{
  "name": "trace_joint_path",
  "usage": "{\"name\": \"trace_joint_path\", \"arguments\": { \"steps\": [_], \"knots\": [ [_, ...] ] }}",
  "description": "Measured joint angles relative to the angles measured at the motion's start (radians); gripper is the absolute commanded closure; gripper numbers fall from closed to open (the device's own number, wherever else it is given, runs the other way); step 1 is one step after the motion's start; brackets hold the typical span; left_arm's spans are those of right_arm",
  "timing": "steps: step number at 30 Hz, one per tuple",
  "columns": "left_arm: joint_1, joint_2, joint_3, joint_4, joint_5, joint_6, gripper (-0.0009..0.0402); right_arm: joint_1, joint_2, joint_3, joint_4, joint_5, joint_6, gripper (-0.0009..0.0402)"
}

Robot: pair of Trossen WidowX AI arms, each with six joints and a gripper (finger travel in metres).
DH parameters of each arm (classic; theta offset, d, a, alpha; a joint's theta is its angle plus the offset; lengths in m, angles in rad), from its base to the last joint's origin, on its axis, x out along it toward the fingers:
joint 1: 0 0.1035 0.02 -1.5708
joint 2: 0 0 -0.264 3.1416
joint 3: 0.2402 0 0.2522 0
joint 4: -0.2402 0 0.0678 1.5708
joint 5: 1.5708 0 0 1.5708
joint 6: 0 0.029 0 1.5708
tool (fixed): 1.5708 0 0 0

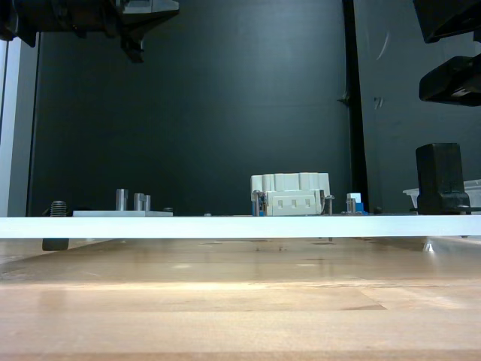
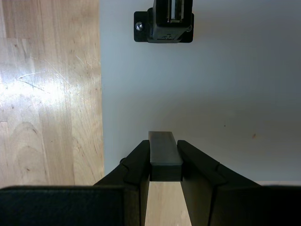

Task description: Pick the 16mm bar and install on taskboard

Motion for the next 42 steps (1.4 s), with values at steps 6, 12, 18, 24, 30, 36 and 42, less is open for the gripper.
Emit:
{"name": "trace_joint_path", "arguments": {
  "steps": [6, 12, 18, 24, 30, 36, 42],
  "knots": [
    [0.000, 0.000, 0.000, 0.000, 0.000, 0.000, 0.0393, -0.005, -0.001, 0.000, 0.002, -0.001, 0.000, 0.0382],
    [0.000, 0.000, 0.000, 0.000, 0.000, 0.000, 0.0393, -0.007, -0.001, -0.001, 0.003, -0.001, 0.000, 0.0382],
    [0.000, 0.000, 0.000, 0.000, 0.000, 0.000, 0.0392, -0.008, -0.002, -0.004, 0.004, -0.001, -0.006, 0.0382],
    [0.000, 0.000, 0.000, 0.000, 0.000, 0.000, 0.0392, -0.011, -0.005, -0.008, 0.006, 0.000, -0.013, 0.0382],
    [0.000, 0.000, 0.000, 0.000, 0.000, 0.000, 0.0393, -0.014, -0.005, -0.008, 0.006, -0.001, 0.008, 0.0382],
    [0.000, 0.000, 0.000, 0.000, 0.000, 0.000, 0.0393, -0.017, -0.006, -0.008, 0.004, -0.001, 0.033, 0.0382],
    [0.000, 0.000, 0.000, 0.000, 0.000, 0.000, 0.0393, -0.018, -0.014, -0.008, 0.000, 0.000, 0.002, 0.0382]
  ]
}}
